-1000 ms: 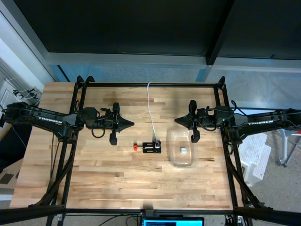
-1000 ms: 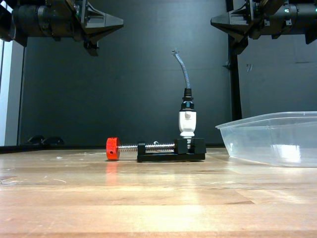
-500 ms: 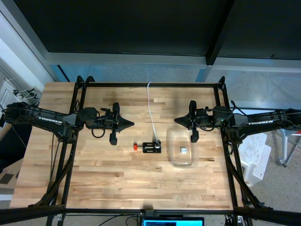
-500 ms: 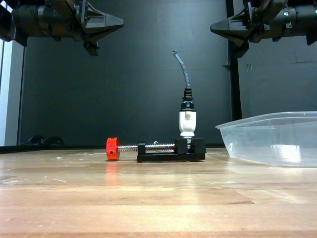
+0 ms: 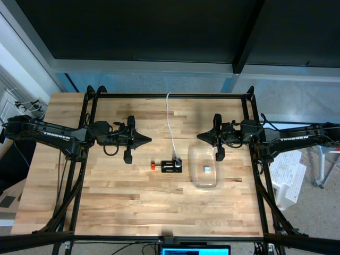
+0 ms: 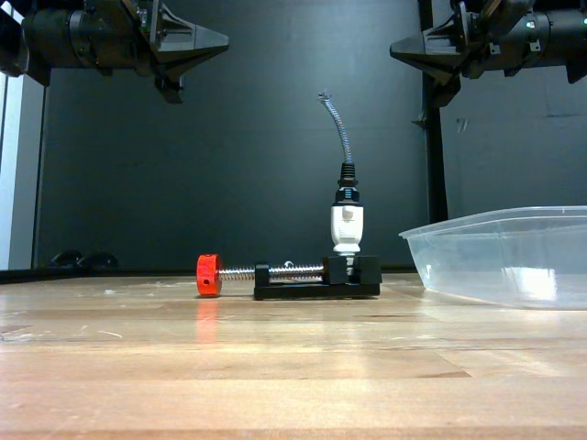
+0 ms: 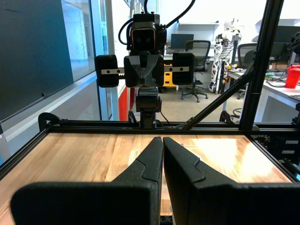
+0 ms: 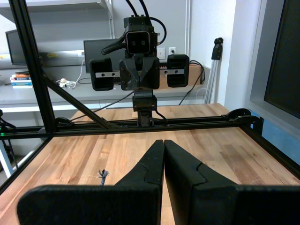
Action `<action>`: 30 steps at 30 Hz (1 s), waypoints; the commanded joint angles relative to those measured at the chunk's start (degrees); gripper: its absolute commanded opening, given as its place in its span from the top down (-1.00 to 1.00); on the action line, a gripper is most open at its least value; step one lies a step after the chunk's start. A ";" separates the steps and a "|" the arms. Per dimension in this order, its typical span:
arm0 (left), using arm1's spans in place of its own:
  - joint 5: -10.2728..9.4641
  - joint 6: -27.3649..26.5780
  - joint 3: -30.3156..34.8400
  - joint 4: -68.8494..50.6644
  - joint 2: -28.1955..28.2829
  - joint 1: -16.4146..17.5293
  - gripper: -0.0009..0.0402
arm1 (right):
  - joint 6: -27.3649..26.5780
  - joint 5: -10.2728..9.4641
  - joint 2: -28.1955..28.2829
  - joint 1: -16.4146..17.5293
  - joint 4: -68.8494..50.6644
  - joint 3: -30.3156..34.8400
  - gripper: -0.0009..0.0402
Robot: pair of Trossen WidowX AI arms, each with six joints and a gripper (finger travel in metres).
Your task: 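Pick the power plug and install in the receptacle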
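The receptacle (image 5: pixel 176 161), a white socket on a long white cord, stands upright in a black vise (image 5: pixel 171 167) with a red knob (image 5: pixel 153 166) at mid-table. It also shows in the low view as the receptacle (image 6: pixel 347 227). A tiny pale piece (image 5: pixel 207 169) lies in the clear tray (image 5: pixel 197 181); I cannot make out the power plug. My left gripper (image 5: pixel 149 140) hovers high, left of the vise, shut and empty (image 7: pixel 162 139). My right gripper (image 5: pixel 199 137) hovers high over the tray's far edge, shut and empty (image 8: pixel 164 141).
A black frame rail (image 5: pixel 170 96) runs along the table's far edge, with uprights at both sides. The cord (image 5: pixel 170 119) trails from the receptacle to the far edge. The tray (image 6: pixel 500 257) sits right of the vise (image 6: pixel 318 278).
The right gripper has bobbed very slightly up and down in the low view. Nothing else has moved.
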 commanded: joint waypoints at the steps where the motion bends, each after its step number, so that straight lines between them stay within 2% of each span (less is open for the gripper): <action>1: 0.02 0.02 0.00 0.02 0.00 0.02 0.96 | -0.28 0.00 0.00 0.02 0.09 0.04 0.96; 30: 0.00 0.02 0.00 0.02 0.00 0.00 0.96 | -0.68 -0.02 0.00 0.04 0.90 0.04 0.96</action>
